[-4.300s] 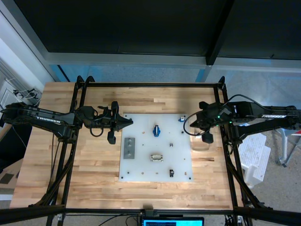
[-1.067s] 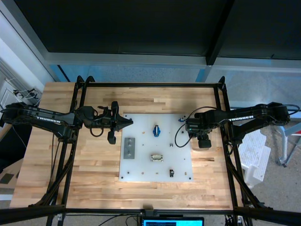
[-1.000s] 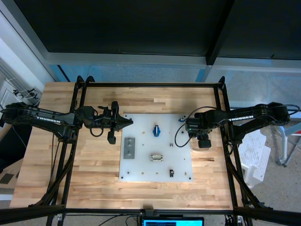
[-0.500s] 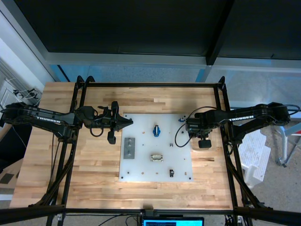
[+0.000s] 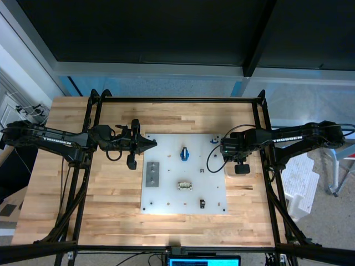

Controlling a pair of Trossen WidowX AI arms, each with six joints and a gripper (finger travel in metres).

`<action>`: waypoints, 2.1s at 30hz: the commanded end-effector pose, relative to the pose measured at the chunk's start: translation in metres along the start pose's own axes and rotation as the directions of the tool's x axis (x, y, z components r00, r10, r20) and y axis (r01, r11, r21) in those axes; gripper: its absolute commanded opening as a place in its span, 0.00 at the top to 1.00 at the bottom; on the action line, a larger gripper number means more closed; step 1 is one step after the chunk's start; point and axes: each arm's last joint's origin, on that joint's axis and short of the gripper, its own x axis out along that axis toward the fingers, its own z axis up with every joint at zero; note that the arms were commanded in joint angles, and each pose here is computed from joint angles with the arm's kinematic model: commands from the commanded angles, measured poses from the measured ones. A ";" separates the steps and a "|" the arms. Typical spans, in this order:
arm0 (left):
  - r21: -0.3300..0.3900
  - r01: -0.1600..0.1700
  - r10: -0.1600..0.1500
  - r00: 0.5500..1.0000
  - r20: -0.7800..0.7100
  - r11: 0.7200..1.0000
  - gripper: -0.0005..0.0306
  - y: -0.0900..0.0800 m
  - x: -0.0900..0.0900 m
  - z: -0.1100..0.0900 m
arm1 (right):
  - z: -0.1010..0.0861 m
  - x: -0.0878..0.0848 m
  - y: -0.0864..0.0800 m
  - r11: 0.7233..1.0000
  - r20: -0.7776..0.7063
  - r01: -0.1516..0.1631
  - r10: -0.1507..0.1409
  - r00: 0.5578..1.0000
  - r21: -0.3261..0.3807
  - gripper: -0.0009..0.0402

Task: Pick the USB connector and install on taskboard

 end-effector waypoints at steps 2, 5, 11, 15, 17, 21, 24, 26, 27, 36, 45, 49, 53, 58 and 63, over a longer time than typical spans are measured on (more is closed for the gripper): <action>0.000 0.000 0.000 1.000 0.001 1.000 0.98 0.000 0.000 0.000 | -0.001 -0.003 0.000 1.000 0.015 0.002 -0.002 1.000 0.003 0.98; 0.000 0.000 0.000 1.000 0.001 1.000 0.98 0.000 0.000 0.000 | -0.001 -0.003 0.000 1.000 0.014 0.002 -0.002 1.000 0.006 0.98; 0.000 0.000 0.000 1.000 0.001 1.000 0.98 0.000 0.000 0.000 | -0.003 -0.007 0.000 1.000 -0.009 -0.001 0.001 1.000 0.008 0.98; 0.000 0.000 0.000 1.000 0.000 1.000 0.98 0.000 0.000 0.000 | -0.005 -0.010 0.000 1.000 -0.003 -0.001 0.001 1.000 0.008 0.98; 0.000 0.000 0.000 1.000 0.000 1.000 0.98 0.000 0.000 0.000 | -0.006 -0.011 0.000 1.000 0.006 0.001 -0.001 1.000 0.010 0.98; 0.000 0.000 0.000 1.000 0.001 1.000 0.98 0.000 0.000 0.000 | -0.007 -0.013 0.000 1.000 0.018 0.002 -0.002 1.000 0.025 0.98; 0.000 0.000 0.000 1.000 0.001 1.000 0.98 0.000 0.000 0.000 | -0.007 -0.013 0.000 1.000 0.020 0.002 -0.003 1.000 0.025 0.98; 0.000 0.000 0.000 1.000 0.001 1.000 0.98 0.000 0.000 0.000 | -0.007 -0.013 0.000 1.000 0.019 0.002 -0.002 1.000 0.025 0.98; 0.000 0.000 0.000 1.000 0.000 1.000 0.98 0.000 0.000 0.000 | -0.007 -0.013 0.000 1.000 0.019 0.002 -0.002 1.000 0.025 0.98; 0.000 0.000 0.000 1.000 0.000 1.000 0.98 0.000 0.000 0.000 | -0.007 -0.013 0.000 1.000 0.019 0.002 -0.003 1.000 0.025 0.98; 0.000 0.000 0.000 1.000 0.000 1.000 0.98 0.000 0.000 0.000 | -0.007 -0.013 0.000 1.000 0.018 0.003 -0.003 1.000 0.025 0.98; 0.000 0.000 0.000 1.000 0.000 1.000 0.98 0.000 0.000 0.000 | -0.007 -0.013 0.000 1.000 0.018 0.003 -0.003 1.000 0.025 0.98; 0.000 0.000 0.000 1.000 0.000 1.000 0.98 0.000 0.000 0.000 | -0.006 -0.018 0.000 0.999 0.019 0.002 -0.003 1.000 0.040 0.98; 0.000 0.000 0.000 1.000 0.001 1.000 0.98 0.000 0.000 0.000 | -0.001 -0.034 0.010 0.999 0.042 -0.004 0.002 0.999 0.041 0.98; 0.000 0.000 0.000 1.000 0.001 1.000 0.98 0.000 0.000 0.000 | 0.005 -0.055 0.023 0.999 0.077 -0.015 0.012 0.997 0.029 0.98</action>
